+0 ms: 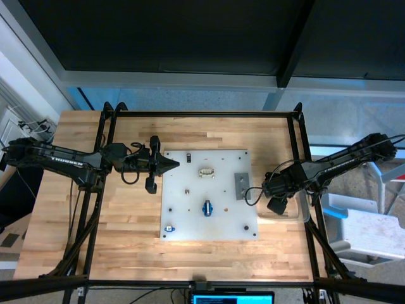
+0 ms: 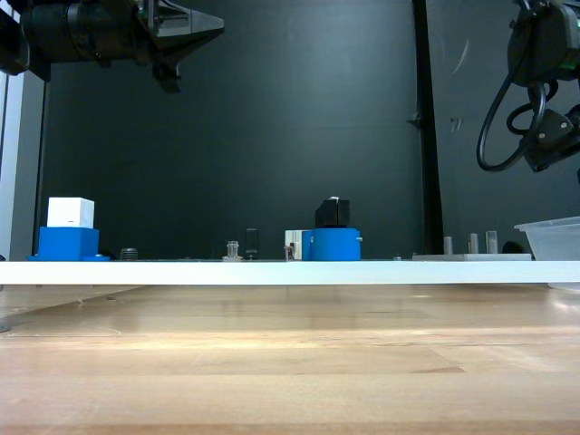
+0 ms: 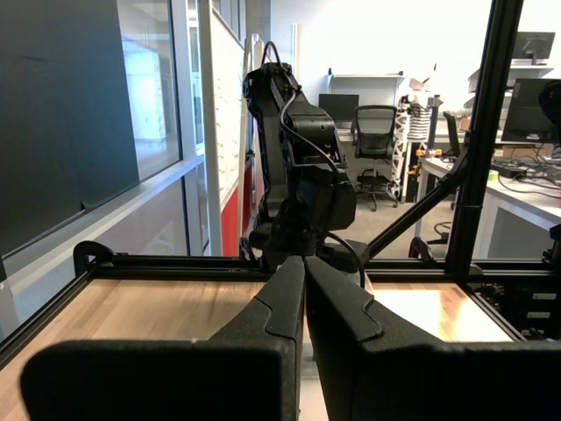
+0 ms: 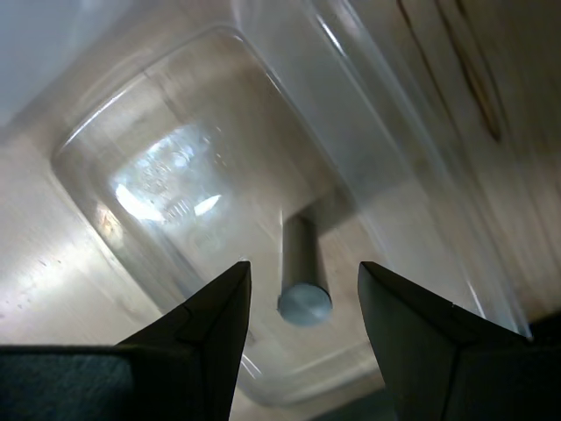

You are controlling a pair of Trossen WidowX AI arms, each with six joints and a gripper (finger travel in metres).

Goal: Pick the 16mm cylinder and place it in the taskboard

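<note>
The white taskboard lies flat in the middle of the table, carrying blue parts, a grey block and a beige connector. The 16mm cylinder, a short silvery-grey peg, lies inside the clear plastic tray. My right gripper hangs open just above the tray, its fingers either side of the peg and not touching it; in the high view it sits right of the board. My left gripper is shut, held high over the board's left edge, pointing inward.
The clear tray stands off the board's right edge. A blue base with a white cube and a blue round fixture rise from the board. Black frame rails run along the table's sides and back.
</note>
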